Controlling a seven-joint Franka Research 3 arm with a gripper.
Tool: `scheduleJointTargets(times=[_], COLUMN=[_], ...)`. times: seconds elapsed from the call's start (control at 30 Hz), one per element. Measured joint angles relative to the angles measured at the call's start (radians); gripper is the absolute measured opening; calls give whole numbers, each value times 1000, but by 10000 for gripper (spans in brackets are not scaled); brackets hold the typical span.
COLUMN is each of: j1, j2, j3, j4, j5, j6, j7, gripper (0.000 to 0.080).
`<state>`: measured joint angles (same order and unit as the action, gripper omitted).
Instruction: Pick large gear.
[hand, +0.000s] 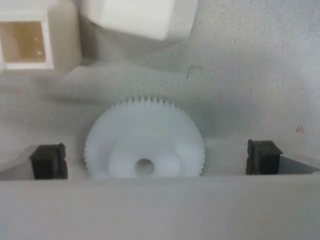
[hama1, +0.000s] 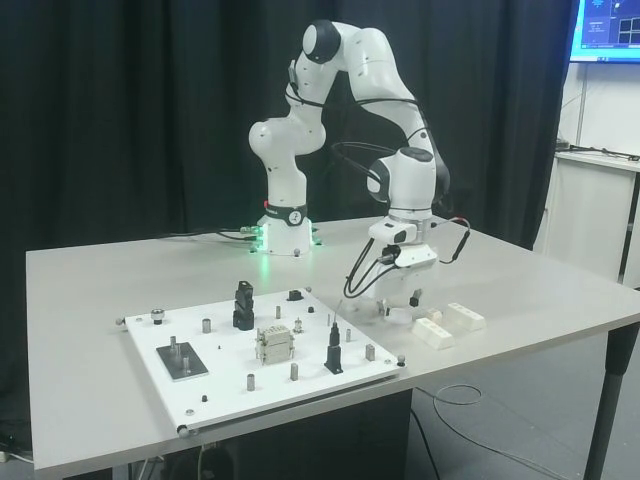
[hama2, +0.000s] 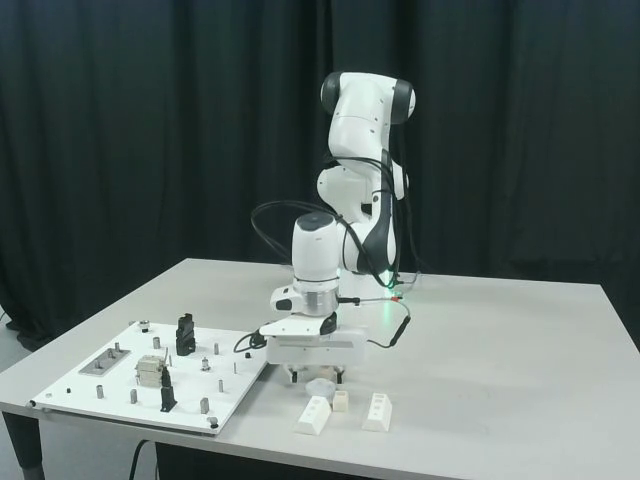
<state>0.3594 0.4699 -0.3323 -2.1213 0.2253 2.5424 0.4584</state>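
Between wide-apart fingers (hand: 48, 161) of claw (hand: 155, 162) lies gear (hand: 144, 141), flat on worktop (hand: 250, 75); claw low, ready to squeeze it.

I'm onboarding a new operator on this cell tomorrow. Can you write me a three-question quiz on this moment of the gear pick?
1. True or false: the large gear lies flat on the grey table, between the two black fingers.
2. Multiple choice: the gripper is (A) open around the gear, (B) shut on the gear, (C) lifted high above the white board.
3. Fill in: in the room views, the small white blocks lie on the table beside the ______.

Key
1. True: the fingers stand on either side, apart from its teeth.
2. A.
3. Gripper (and the gear beneath it), off the board.
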Motion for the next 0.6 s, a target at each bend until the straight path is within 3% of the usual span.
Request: scheduleJointTargets(times=[0.6], j1=[-1], j2=[17], j3=[3], j4=[0], j5=[3], j6=[20], j7=[0], gripper=[800])
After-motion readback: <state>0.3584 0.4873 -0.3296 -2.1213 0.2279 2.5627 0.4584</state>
